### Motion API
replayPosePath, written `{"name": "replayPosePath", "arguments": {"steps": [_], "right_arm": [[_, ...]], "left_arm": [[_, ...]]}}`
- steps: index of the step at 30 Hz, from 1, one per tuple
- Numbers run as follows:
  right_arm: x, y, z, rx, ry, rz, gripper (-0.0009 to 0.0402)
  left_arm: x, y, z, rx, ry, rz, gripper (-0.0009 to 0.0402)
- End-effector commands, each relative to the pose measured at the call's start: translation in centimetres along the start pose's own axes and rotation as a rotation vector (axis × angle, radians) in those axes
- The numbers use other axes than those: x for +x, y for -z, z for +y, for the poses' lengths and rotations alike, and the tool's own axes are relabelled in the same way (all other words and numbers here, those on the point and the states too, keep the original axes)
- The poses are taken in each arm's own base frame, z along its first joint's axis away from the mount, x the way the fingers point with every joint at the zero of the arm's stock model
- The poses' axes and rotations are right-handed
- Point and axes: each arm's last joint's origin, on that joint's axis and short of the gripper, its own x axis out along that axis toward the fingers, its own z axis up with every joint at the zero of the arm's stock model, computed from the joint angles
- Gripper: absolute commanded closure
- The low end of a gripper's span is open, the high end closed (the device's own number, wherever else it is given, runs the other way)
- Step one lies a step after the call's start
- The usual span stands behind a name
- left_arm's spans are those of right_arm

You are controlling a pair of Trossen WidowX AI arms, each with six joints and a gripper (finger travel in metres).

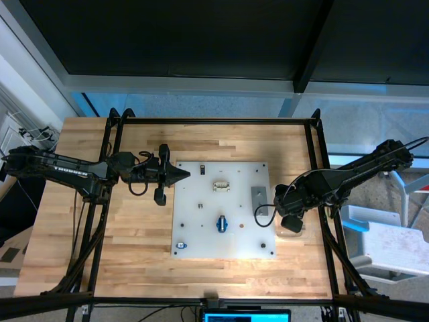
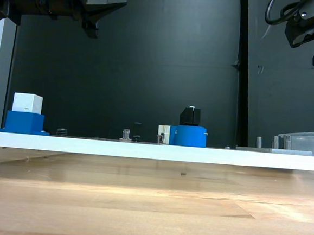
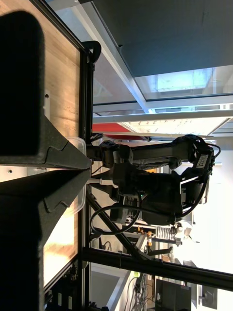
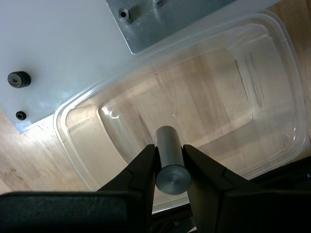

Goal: Pick the 16mm cylinder and place it in the taskboard

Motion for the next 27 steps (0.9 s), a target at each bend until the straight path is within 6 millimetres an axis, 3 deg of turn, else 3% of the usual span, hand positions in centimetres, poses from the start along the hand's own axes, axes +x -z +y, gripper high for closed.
{"name": "replayPosePath", "arguments": {"steps": [1, 18, 27], "right_arm": [[0.0, 0.0, 0.0, -0.014, 0.0, 0.0, 0.0381], [1.1, -1.3, 1.4, -0.189, -0.03, -0.034, 0.0381], [1.3, -3.0, 2.5, -0.219, -0.017, -0.029, 0.0381]], "left_arm": [[0.0, 0.0, 0.0, 0.0, 0.0, 0.0, 0.0393], [0.0, 0.0, 0.0, 0.0, 0.0, 0.0, 0.0393], [0.0, 0.0, 0.0, 0.0, 0.0, 0.0, 0.0393]]}}
